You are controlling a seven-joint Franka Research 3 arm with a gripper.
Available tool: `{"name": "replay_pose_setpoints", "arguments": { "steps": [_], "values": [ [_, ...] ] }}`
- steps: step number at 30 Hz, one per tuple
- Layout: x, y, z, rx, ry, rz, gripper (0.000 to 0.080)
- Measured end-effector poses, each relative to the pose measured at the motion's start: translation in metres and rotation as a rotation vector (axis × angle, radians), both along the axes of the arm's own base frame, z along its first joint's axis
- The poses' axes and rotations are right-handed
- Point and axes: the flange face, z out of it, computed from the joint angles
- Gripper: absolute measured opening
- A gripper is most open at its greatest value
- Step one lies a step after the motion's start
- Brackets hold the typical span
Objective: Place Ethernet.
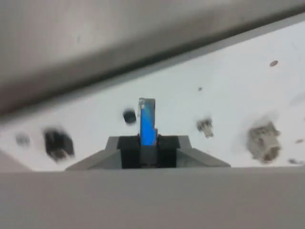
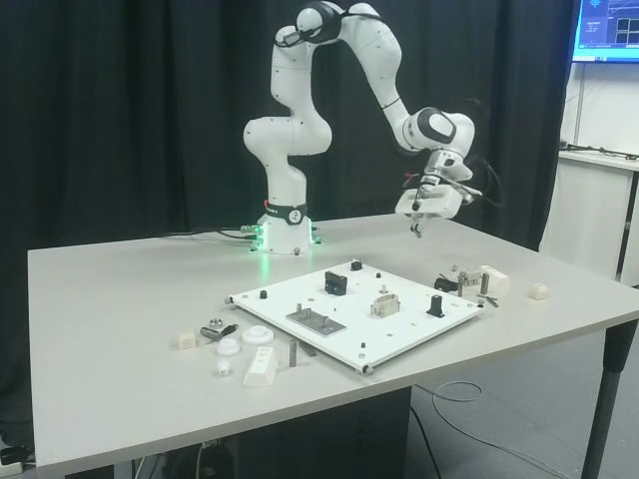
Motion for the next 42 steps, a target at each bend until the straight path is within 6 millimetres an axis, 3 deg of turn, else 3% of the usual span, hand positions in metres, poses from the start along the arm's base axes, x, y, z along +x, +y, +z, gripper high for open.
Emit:
{"name": "replay_pose_setpoints", "arguments": {
  "steps": [11, 22, 42],
  "values": [
    [0.039, -0.017, 0.019, 0.338, -0.177, -0.467, 0.0074],
    [0.057, -0.037, 0.019, 0.524, -0.257, -0.803, 0.0074],
    [0.059, -0.065, -0.005, 0.607, -0.232, -1.055, 0.0074]
  ]
}}
